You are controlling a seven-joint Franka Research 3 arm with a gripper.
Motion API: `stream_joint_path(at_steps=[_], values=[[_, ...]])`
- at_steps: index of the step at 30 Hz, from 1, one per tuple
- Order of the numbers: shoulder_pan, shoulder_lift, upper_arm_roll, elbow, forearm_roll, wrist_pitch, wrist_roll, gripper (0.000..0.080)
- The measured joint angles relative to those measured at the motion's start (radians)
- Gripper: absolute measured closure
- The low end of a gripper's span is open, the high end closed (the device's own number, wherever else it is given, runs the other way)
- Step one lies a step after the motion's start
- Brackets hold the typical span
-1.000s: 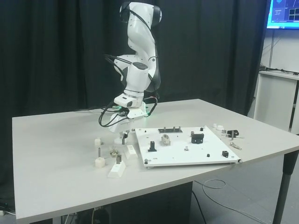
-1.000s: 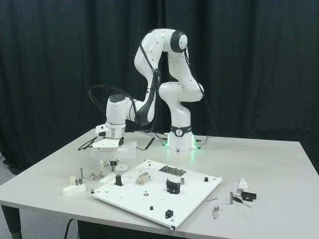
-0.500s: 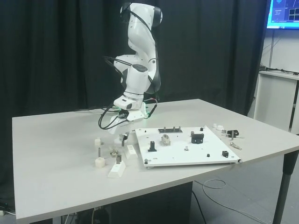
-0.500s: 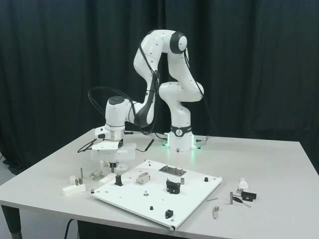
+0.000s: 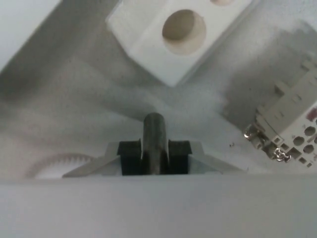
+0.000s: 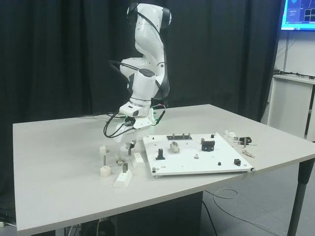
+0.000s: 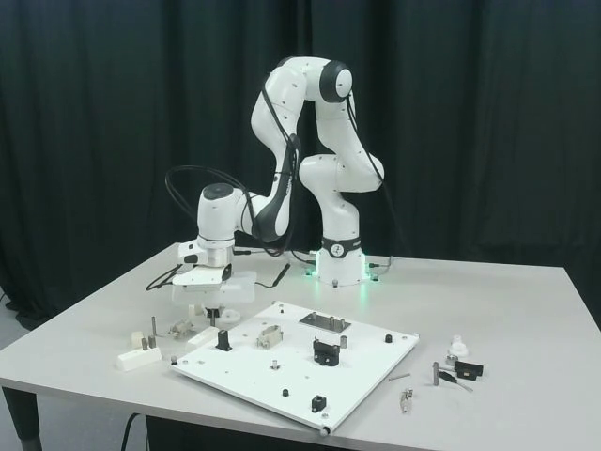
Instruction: Place round peg 3.
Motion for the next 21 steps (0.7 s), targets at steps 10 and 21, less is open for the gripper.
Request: stream_joint_path(at_steps=[10,21], values=[[0.0,0.002,-0.002,0.005,0.012,-0.003,-0.014,0.0467],[0.0,0.002,-0.003,0.022,0.012,-0.022,-0.018,0.0039]])
